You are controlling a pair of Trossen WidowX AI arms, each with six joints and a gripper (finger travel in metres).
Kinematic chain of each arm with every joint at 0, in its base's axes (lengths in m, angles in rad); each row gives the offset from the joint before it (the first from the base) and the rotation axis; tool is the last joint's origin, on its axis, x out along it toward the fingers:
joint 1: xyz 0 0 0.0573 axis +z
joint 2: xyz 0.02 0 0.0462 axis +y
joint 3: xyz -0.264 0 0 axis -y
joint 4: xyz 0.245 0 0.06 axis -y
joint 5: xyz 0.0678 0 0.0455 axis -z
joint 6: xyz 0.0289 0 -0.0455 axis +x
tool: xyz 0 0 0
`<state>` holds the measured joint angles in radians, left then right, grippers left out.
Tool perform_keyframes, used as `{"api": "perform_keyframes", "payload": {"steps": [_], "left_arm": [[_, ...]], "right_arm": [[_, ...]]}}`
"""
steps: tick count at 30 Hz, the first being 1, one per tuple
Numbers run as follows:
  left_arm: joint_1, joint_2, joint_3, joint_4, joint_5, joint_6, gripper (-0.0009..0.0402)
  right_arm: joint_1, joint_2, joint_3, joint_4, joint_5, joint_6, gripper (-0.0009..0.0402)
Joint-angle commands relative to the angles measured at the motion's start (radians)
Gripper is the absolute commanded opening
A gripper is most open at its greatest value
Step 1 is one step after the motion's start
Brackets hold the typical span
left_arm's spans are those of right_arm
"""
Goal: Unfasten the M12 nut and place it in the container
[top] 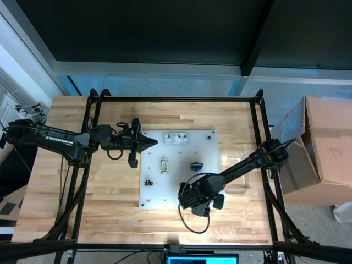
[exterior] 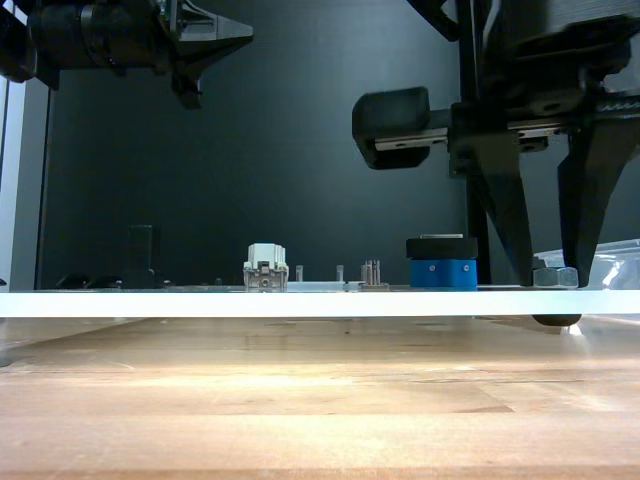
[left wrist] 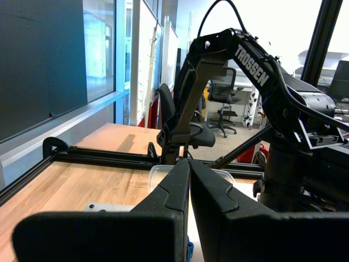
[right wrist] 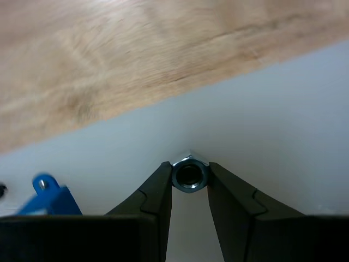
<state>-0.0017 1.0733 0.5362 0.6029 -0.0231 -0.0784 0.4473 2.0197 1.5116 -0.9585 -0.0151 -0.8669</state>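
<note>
right gripper (exterior: 551, 272): down at the board's near right edge — my fingers clamped on the silver nut (right wrist: 190, 176).
nut: held low against the white board (top: 165, 190); whether it sits on its stud i cannot tell.
left gripper (top: 153, 142): raised over the board's far left side, fingers pressed together.
risk: my tips pinch only its sides — i judge it may slip while turning, or bind if lifted with threads engaged.
second risk: freed, it could drop short of the clear container (top: 236, 191).
surface: wooden table (top: 107, 192), blue block (exterior: 441, 273) mid-board.
room: cardboard box (top: 318, 148) at right.
</note>
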Motion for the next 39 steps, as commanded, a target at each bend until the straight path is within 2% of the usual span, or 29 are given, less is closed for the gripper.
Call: {"api": "perform_keyframes", "payload": {"steps": [1, 6, 10, 22, 27, 30, 33, 36, 39], "left_arm": [[0.000, 0.000, 0.000, 0.000, 0.000, 0.000, 0.0000], [0.000, 0.000, 0.000, 0.000, 0.000, 0.000, 0.0000], [0.000, 0.000, 0.000, 0.000, 0.000, 0.000, 0.0000], [0.000, 0.000, 0.000, 0.000, 0.000, 0.000, 0.0000], [0.000, 0.000, 0.000, 0.000, 0.000, 0.000, 0.0000], [0.000, 0.000, 0.000, 0.000, 0.000, 0.000, 0.0000], [0.000, 0.000, 0.000, 0.000, 0.000, 0.000, 0.0000], [0.000, 0.000, 0.000, 0.000, 0.000, 0.000, 0.0000], [0.000, 0.000, 0.000, 0.000, 0.000, 0.000, 0.0000]], "right_arm": [[0.000, 0.000, 0.002, 0.002, -0.002, -0.097, 0.0016], [0.000, 0.000, 0.002, 0.002, -0.002, -0.129, 0.0018], [0.000, 0.000, 0.002, 0.000, -0.003, -0.111, 0.0036], [0.000, -0.001, 0.002, -0.011, -0.004, -0.084, 0.0178], [0.000, -0.018, 0.002, -0.027, -0.003, -0.077, 0.0219], [0.000, -0.039, 0.002, -0.037, -0.004, 0.023, 0.0223], [0.000, -0.068, 0.004, -0.056, -0.004, 0.207, 0.0212], [0.000, -0.096, 0.004, -0.074, -0.005, 0.470, 0.0179], [-0.001, -0.113, 0.003, -0.087, -0.005, 0.755, 0.0126]]}}
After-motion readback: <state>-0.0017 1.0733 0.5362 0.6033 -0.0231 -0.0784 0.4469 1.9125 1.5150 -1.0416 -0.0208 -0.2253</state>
